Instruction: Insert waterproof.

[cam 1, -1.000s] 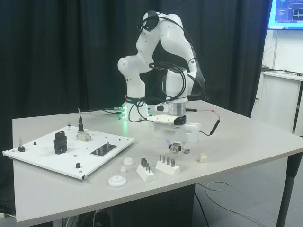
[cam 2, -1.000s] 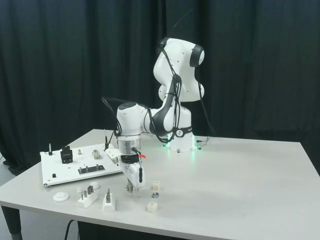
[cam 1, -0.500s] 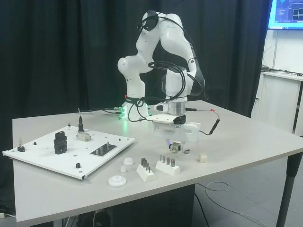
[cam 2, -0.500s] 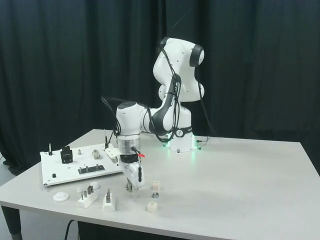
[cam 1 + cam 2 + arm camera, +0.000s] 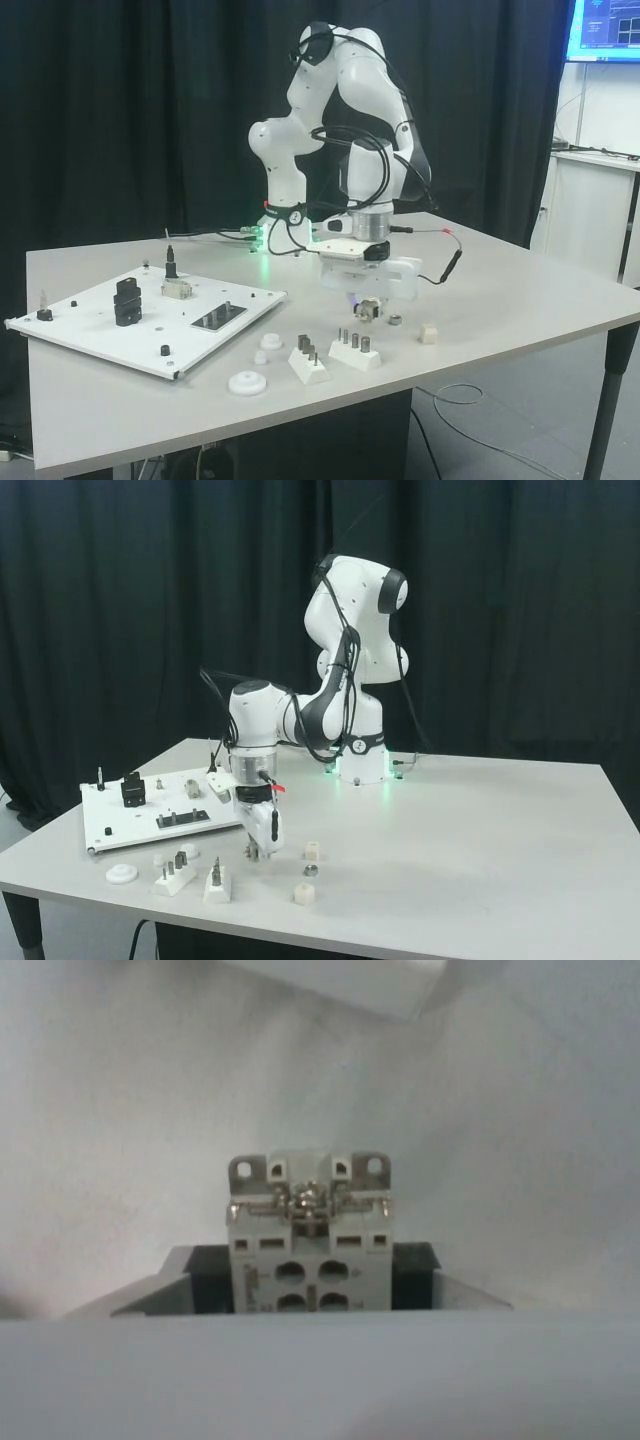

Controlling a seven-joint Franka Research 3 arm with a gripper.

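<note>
One step looks done, the gripper (image 5: pixel 367 311) clamping the white boxy plastic connector (image 5: pixel 308 1240) above the grey table (image 5: pixel 520 290); carrying and inserting at the white board (image 5: pixel 90 325) remain.

The table (image 5: pixel 520 290) is being lit evenly from overhead; wrist view edges are being rendered softly blurred.

arm (image 5: pixel 340 110): one
board (image 5: pixel 100 330): one
stands (image 5: pixel 309 365) with pins, beside the board: two are counted
discs (image 5: pixel 247 382), beside the board: two
cubes (image 5: pixel 303 893), near the stands: two
</note>
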